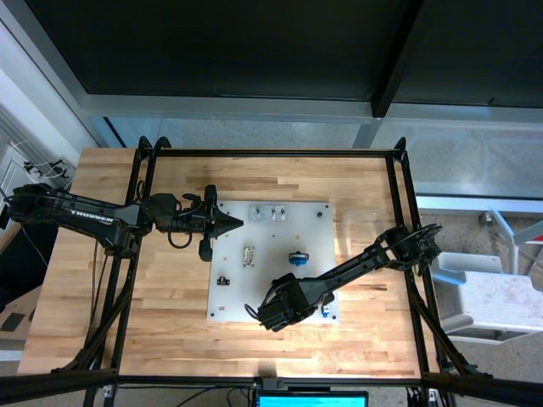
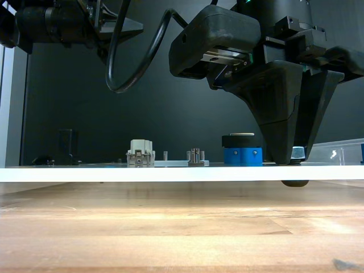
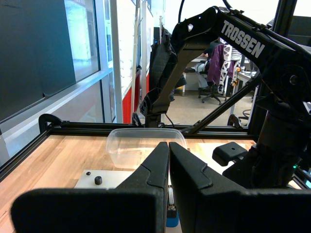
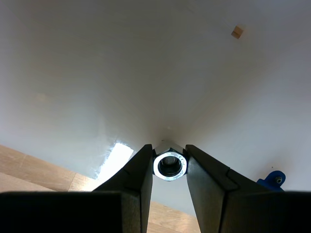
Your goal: Unfasten the M12 fastener and place in the container
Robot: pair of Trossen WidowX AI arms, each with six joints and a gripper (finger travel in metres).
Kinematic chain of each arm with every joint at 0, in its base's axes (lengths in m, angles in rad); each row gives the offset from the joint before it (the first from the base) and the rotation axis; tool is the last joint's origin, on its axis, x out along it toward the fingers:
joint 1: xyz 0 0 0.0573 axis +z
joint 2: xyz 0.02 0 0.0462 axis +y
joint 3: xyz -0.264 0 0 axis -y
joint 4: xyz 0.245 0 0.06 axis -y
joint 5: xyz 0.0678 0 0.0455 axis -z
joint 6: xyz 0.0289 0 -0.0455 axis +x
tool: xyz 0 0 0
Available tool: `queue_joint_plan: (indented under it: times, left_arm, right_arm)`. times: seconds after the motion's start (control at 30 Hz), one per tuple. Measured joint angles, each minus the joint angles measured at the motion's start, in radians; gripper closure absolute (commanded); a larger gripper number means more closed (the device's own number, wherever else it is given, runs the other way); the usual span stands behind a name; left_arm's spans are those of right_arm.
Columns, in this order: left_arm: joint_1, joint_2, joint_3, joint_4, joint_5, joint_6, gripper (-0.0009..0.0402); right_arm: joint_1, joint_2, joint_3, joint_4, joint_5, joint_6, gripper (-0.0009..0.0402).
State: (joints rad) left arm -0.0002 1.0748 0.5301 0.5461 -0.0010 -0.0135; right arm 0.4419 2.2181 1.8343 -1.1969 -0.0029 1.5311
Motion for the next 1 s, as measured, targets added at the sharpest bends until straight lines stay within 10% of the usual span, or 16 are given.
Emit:
queue_joint_plan:
  times: [0.23, 1.0]
  left_arm:
    - [0.0, 0.0, 0.0, 0.0, 0.0, 0.0, 0.0393]
    - [0.0, 0.0, 0.0, 0.0, 0.0, 0.0, 0.0393]
  right_arm:
    - [0.0, 0.0, 0.0, 0.001, -0.001, -0.118, 0.0362]
    - [-0.002, -0.001, 0.0, 0.003, -0.001, -1.619, 0.0361]
